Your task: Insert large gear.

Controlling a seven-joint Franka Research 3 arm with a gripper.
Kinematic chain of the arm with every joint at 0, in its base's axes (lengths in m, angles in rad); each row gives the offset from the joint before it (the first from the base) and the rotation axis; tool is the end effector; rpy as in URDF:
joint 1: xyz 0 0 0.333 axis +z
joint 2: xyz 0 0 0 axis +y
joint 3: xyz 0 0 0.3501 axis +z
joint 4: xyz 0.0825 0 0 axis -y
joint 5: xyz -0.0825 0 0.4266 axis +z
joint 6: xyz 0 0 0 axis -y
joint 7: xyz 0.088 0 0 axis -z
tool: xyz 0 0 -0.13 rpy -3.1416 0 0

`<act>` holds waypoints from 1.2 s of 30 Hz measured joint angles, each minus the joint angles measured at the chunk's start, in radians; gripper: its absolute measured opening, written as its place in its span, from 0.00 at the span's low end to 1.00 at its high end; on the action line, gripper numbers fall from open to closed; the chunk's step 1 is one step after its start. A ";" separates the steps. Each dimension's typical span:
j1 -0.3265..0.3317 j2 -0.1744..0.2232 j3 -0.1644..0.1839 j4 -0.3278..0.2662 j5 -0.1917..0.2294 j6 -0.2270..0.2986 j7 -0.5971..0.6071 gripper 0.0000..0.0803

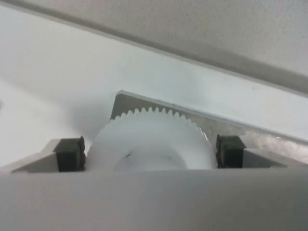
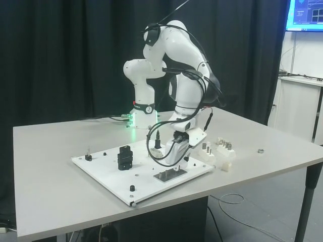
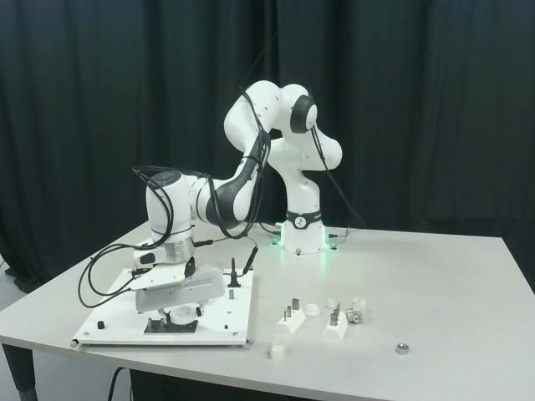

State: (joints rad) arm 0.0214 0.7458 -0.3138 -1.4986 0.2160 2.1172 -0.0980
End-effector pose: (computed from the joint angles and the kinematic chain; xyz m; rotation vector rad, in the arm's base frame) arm 0.7385 -0.1712 0.2122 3.0968 -0.3831 -0.1440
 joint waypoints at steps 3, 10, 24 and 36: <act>0.000 -0.006 0.000 -0.018 0.011 0.021 -0.006 0.74; 0.000 -0.011 0.000 -0.045 0.021 0.057 -0.014 0.74; 0.000 -0.012 0.000 -0.056 0.026 0.078 -0.018 0.74; 0.000 -0.022 -0.006 -0.074 0.026 0.090 -0.018 0.74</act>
State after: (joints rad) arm 0.0215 0.7237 -0.3203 -1.5731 0.2424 2.2076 -0.1159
